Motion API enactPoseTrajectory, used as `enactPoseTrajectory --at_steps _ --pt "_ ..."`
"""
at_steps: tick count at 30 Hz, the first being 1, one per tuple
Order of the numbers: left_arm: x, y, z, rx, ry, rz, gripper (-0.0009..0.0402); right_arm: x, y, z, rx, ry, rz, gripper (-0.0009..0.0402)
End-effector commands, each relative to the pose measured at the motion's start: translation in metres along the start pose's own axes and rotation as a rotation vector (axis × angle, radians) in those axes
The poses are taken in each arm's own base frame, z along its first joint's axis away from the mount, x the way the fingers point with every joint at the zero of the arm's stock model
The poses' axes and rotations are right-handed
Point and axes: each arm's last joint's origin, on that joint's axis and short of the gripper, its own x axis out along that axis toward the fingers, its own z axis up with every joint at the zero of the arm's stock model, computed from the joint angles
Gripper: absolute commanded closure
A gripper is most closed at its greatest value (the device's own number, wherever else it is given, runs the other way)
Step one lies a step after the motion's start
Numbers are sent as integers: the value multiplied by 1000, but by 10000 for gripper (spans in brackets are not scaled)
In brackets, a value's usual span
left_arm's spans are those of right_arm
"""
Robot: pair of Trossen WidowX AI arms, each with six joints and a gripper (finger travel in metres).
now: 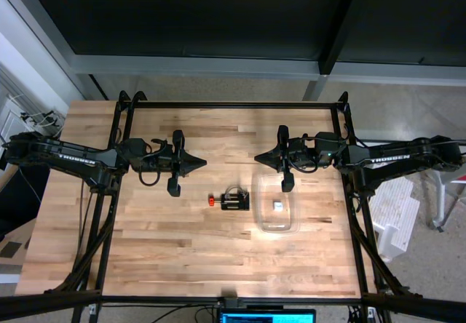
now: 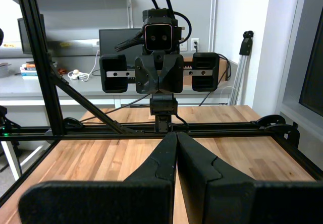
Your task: Remove the RCA connector from the receptacle and place in the container
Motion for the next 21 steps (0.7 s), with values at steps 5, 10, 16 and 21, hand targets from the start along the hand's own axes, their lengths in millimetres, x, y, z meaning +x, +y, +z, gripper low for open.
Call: enactPoseTrajectory --at_steps 5,10,16,21 --pt "0 0 0 0 0 0 393 1 0 1 8 0 -1 393" --pt "0 0 0 0 0 0 393 1 0 1 8 -1 0 393" --pt "0 0 0 0 0 0 393 2 1 3 42 32 4 393" --pt "0 0 0 0 0 0 393 4 4 9 59 197 1 393"
